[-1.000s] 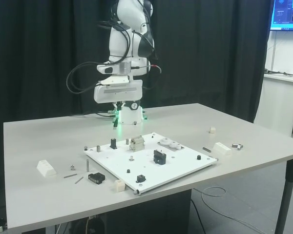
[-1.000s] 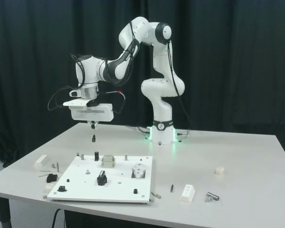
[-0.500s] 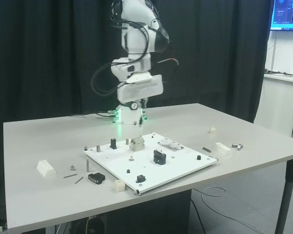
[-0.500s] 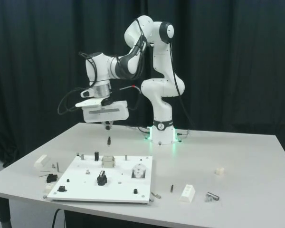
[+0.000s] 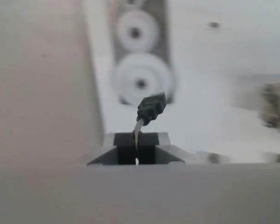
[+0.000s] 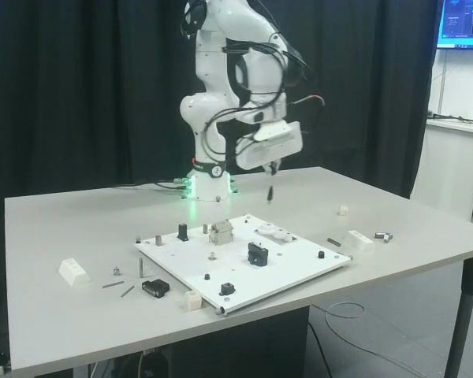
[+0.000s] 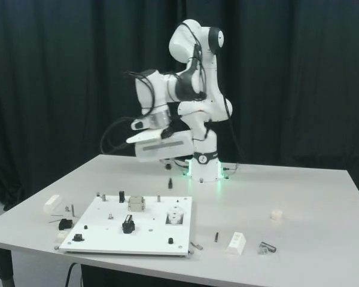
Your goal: Place USB.
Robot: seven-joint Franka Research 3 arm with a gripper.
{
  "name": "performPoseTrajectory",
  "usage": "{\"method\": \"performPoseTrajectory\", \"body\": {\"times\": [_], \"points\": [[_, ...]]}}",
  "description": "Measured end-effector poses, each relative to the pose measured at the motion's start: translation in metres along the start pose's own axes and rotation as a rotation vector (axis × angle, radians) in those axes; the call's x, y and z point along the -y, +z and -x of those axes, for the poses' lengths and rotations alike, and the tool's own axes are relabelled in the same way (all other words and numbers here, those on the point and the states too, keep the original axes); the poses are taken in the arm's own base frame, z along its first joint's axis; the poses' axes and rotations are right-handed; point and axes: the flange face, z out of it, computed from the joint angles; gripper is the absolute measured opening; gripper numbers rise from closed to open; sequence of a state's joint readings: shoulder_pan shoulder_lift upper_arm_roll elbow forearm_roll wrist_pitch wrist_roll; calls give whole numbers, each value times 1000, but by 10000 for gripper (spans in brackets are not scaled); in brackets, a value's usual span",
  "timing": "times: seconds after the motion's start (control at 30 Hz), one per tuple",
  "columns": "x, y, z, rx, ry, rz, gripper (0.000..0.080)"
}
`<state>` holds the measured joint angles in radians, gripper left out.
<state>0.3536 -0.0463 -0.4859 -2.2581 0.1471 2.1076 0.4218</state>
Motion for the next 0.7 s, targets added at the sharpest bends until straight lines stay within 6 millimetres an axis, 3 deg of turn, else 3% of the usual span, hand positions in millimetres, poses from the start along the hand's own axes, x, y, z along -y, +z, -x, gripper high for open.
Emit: {"method": "performPoseTrajectory", "body": {"times": [0.7], "points": [[122, 62, 99, -60, -56, 13, 5]]}}
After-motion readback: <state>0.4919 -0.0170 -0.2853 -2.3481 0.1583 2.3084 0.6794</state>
